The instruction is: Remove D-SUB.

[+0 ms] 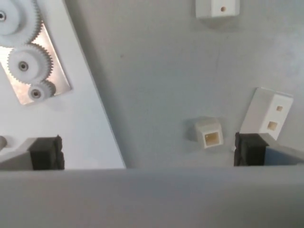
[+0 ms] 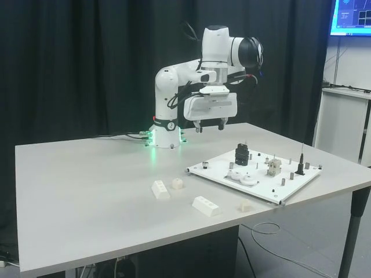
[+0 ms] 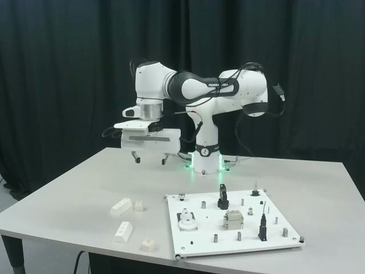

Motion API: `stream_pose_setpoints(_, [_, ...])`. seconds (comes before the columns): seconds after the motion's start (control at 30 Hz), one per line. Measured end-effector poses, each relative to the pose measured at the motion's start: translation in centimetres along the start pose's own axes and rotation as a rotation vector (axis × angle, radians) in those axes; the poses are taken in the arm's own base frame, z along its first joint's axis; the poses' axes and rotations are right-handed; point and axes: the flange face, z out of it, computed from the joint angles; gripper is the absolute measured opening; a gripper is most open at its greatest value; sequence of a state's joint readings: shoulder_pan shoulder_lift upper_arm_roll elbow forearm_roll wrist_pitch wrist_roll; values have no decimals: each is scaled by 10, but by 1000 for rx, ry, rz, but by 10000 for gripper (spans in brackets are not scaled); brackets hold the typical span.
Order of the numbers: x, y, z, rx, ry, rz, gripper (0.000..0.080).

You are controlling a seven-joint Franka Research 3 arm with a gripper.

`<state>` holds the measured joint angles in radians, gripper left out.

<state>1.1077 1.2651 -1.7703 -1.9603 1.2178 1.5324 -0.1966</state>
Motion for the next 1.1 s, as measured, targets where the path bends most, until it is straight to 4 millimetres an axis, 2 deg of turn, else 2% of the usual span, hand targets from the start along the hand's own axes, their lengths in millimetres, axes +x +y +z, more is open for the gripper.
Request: stream_pose_setpoints(1.1, [-4, -14, -1, 27, 23, -23, 800])
